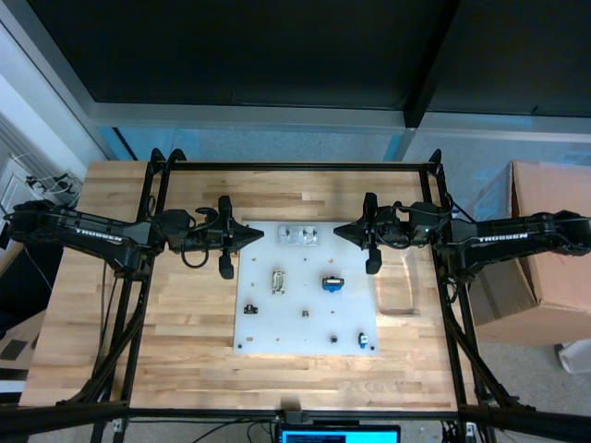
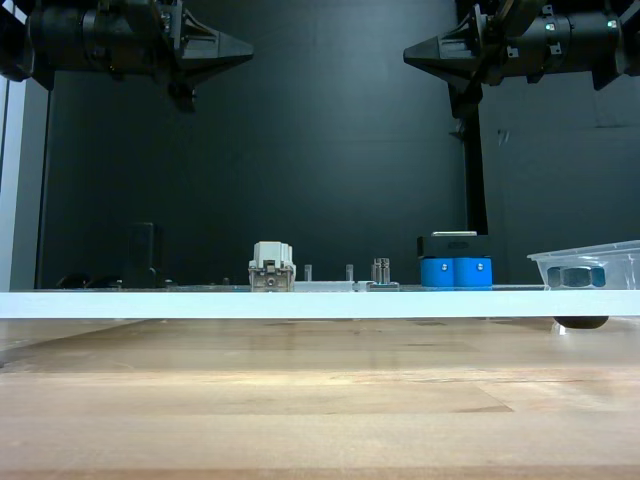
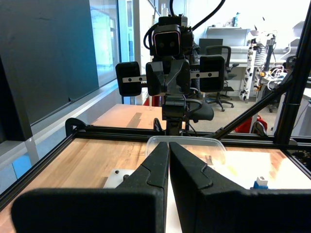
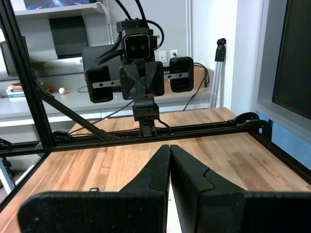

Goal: Unfasten the M12 nut and place it in the container

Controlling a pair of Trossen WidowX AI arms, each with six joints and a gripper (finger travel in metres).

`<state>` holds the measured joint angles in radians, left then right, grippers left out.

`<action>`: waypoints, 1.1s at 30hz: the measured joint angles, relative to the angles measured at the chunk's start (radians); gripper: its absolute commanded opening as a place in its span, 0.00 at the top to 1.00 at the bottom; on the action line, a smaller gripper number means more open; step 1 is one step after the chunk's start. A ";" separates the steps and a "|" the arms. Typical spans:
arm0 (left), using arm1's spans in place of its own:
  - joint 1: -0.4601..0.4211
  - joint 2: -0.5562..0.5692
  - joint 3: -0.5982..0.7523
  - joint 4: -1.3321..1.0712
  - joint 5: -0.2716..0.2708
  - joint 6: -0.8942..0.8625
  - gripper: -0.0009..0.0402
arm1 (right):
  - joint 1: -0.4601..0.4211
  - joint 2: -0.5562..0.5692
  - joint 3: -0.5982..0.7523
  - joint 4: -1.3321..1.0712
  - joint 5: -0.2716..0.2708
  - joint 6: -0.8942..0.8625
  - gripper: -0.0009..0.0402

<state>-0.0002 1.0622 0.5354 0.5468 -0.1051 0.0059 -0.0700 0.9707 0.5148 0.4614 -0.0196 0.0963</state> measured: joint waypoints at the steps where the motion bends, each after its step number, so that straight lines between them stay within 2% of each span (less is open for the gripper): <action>1: 0.000 0.000 0.000 0.000 0.000 0.000 0.98 | 0.000 0.000 0.000 0.000 0.000 0.000 0.98; 13: 0.000 0.000 0.000 0.000 0.000 0.000 0.98 | 0.000 0.000 0.000 0.000 0.000 0.003 0.98; 18: 0.000 0.000 0.000 0.000 0.000 0.000 0.98 | 0.005 0.000 0.021 -0.044 0.000 0.076 0.98; 25: 0.000 0.000 0.000 0.000 0.000 0.000 0.98 | 0.083 0.021 0.156 -0.426 0.000 0.108 0.98; 33: 0.000 0.000 0.000 0.000 0.000 0.000 0.98 | 0.205 0.165 0.364 -0.856 0.000 0.190 0.98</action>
<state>-0.0002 1.0618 0.5358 0.5468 -0.1051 0.0059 0.1349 1.1358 0.8787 -0.3943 -0.0193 0.2859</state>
